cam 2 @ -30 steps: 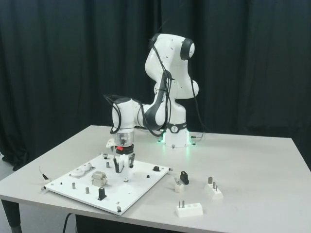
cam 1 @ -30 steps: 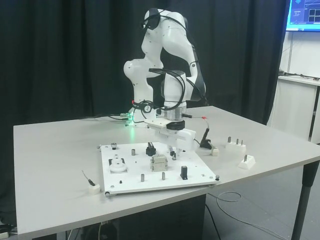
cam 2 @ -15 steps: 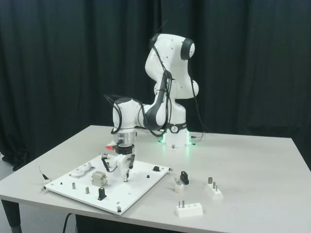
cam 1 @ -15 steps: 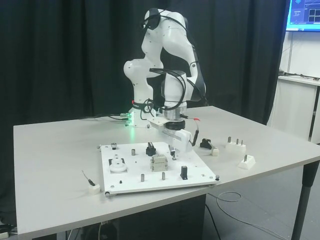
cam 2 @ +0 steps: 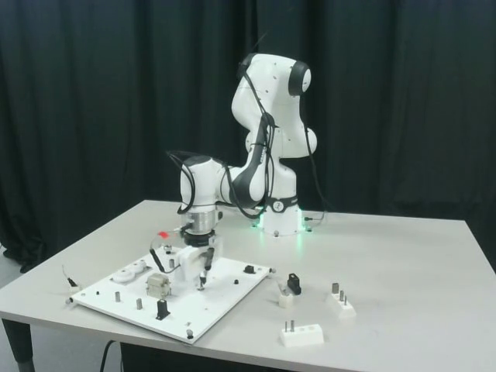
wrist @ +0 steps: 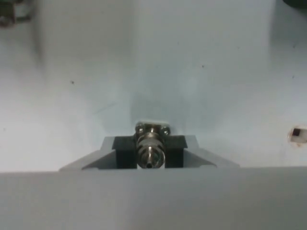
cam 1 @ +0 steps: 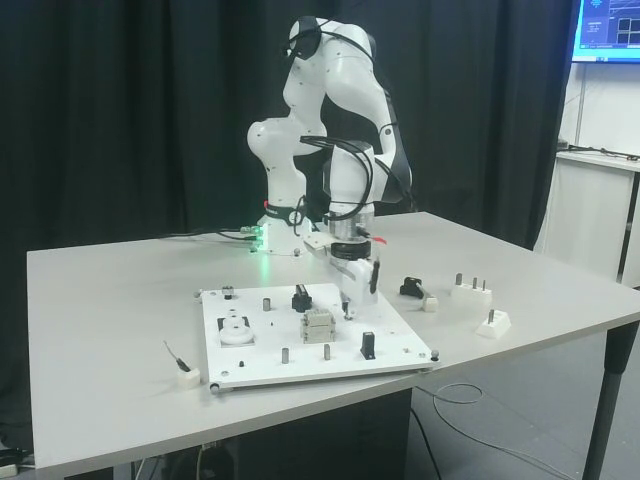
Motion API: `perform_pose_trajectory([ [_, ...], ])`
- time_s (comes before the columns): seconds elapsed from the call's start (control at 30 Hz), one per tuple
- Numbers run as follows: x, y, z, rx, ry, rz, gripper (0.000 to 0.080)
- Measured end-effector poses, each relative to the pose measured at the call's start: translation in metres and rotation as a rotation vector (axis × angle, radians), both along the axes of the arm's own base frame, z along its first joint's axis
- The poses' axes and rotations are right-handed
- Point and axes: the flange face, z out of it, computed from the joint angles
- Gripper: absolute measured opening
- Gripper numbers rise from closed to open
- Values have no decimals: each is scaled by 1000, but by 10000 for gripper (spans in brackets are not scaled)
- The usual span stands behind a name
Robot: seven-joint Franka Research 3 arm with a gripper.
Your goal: Insert BNC.
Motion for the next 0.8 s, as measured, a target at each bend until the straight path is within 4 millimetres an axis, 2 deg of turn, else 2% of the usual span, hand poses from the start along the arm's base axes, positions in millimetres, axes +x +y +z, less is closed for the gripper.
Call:
perform_pose_trajectory([
  [0.8, 0, 0, 0, 12, -2, -180, 120],
])
